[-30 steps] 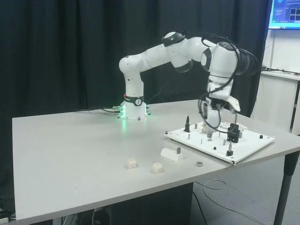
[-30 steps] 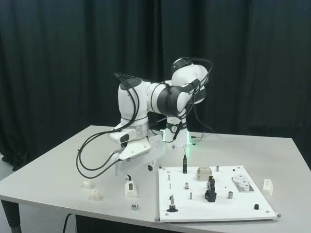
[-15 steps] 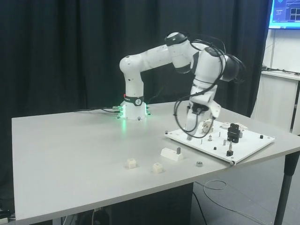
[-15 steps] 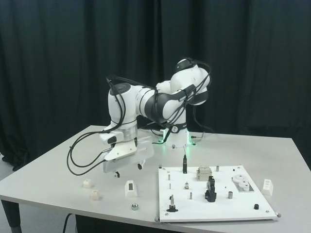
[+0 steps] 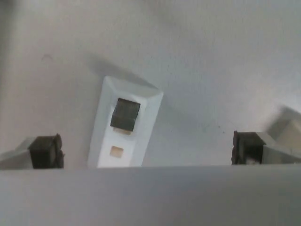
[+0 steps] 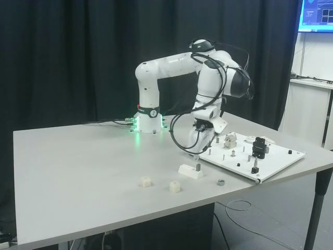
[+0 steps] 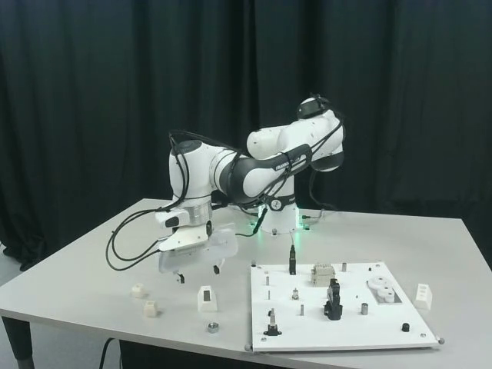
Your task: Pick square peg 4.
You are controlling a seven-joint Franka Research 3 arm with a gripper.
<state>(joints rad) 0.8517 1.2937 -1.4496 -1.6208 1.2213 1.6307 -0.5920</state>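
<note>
I see the grey table (image 6: 78, 166) carrying everything, with the white arm (image 6: 171, 65) bent low over its front part. Beside the fingers lies the white assembly board (image 7: 338, 311), studded with small pegs and black fixtures. The gripper (image 5: 146, 149) hangs above the white peg holder (image 5: 123, 125), its fingers (image 5: 45, 151) spread wide apart and empty. Square peg 4 (image 5: 125, 113) stands upright in that holder, beneath the gap between the fingers and nearer one fingertip; a second square socket in the holder sits just beside it. Nothing blocks the peg from above. Two small white blocks (image 6: 146, 181) and a metal nut (image 6: 221, 182) lie near the holder. The arm's forearm carries black lettering I cannot read.
</note>
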